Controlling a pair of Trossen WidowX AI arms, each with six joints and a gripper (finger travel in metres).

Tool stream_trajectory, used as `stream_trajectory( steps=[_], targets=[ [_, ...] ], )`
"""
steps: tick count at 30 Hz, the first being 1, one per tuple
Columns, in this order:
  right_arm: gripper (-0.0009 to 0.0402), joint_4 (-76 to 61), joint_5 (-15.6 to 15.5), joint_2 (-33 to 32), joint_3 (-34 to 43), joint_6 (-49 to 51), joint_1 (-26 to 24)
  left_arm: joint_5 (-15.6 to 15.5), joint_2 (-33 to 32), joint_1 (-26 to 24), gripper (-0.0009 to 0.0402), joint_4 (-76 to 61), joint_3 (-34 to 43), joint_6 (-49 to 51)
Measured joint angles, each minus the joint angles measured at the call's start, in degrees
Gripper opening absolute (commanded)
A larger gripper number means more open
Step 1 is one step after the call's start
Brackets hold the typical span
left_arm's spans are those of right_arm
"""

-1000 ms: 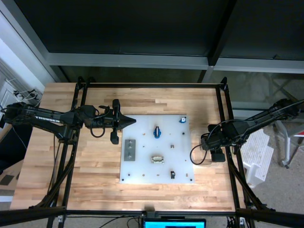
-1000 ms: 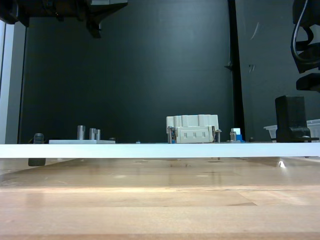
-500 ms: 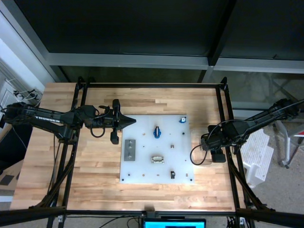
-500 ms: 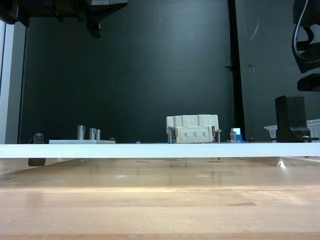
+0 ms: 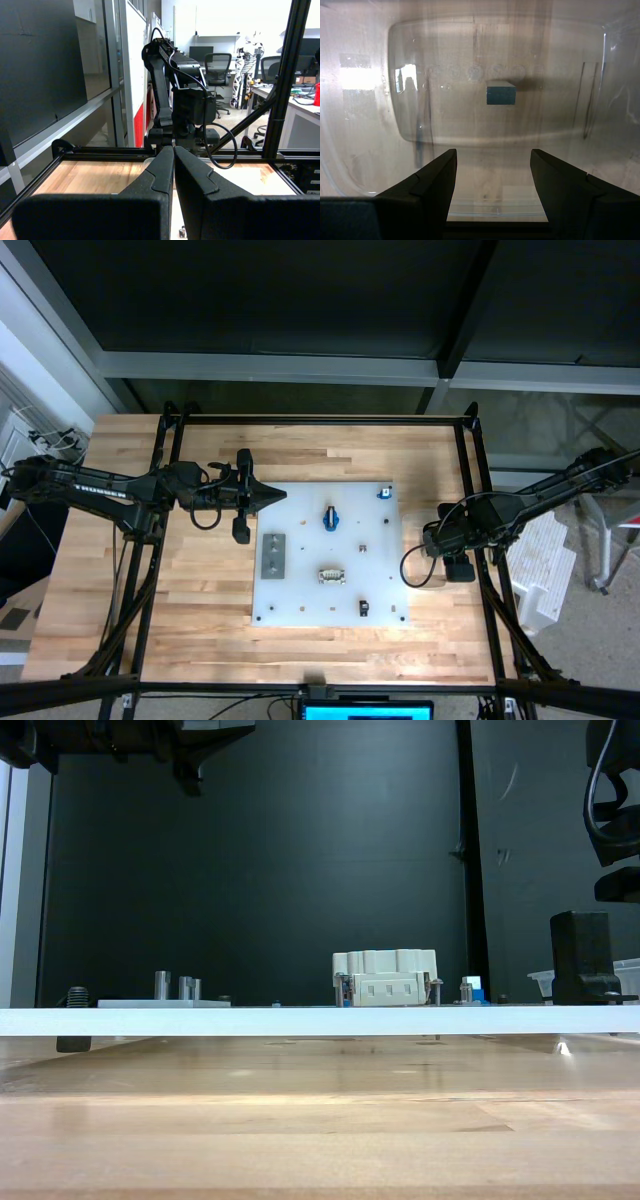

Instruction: Pick the 16mm bar and install on taskboard

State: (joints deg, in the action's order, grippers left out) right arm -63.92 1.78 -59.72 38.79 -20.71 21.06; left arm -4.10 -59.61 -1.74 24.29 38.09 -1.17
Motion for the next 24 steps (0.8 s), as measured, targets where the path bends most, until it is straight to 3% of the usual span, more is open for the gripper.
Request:
stream_trajectory(
  steps=[24],
  targets=[
    [0.0204, 0.11, 1.22, 0.0, 0.31, 0.04, 0.55, -0.02, 0.0, 0.0, 0.0001, 0.0, 0.0, 0.02]
  ],
)
